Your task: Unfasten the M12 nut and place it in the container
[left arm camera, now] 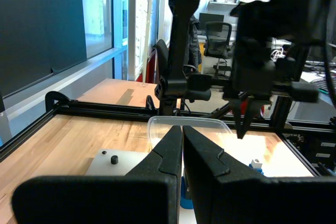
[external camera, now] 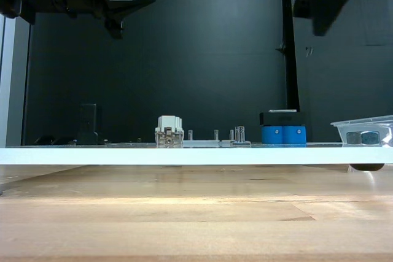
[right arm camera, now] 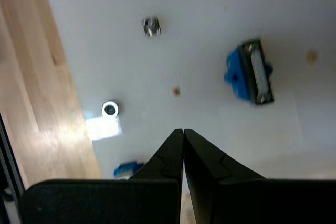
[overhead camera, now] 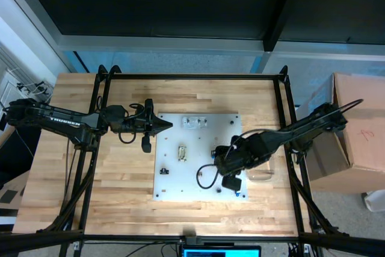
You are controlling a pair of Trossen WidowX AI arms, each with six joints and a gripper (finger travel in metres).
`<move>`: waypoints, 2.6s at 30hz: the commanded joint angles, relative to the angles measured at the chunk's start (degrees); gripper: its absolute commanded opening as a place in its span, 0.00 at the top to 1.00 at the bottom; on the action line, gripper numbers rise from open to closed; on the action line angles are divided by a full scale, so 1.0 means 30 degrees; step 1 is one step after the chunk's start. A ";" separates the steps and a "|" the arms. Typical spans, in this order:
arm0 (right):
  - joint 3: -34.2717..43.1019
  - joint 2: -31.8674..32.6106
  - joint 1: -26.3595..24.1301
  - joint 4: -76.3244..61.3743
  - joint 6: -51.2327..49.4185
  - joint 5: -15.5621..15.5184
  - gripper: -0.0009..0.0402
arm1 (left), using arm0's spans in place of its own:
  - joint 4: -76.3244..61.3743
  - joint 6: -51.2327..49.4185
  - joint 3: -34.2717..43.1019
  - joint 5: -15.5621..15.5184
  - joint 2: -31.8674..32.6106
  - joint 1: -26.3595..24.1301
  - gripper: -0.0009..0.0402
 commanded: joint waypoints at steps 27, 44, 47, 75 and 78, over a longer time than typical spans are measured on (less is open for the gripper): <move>0.3330 0.5690 0.1974 -0.0328 0.4299 -0.1049 0.42 | 0.0007 0.0000 0.0000 0.0007 0.0000 0.0000 0.98; 0.3330 0.7388 0.2033 0.0729 0.3388 -0.1508 0.32 | 0.0007 0.0000 0.0000 0.0007 0.0000 0.0000 0.98; 0.3322 0.7716 0.2047 0.0954 0.2616 -0.1530 0.32 | 0.0007 0.0000 0.0000 0.0007 0.0000 0.0000 0.98; 0.2324 0.8021 0.2069 0.2222 0.0838 -0.1515 0.78 | 0.0007 0.0000 0.0000 0.0007 0.0000 0.0007 0.98; 0.2324 0.8014 0.2069 0.2361 0.0182 -0.1545 0.86 | 0.0007 0.0000 0.0000 0.0007 0.0000 0.0007 0.98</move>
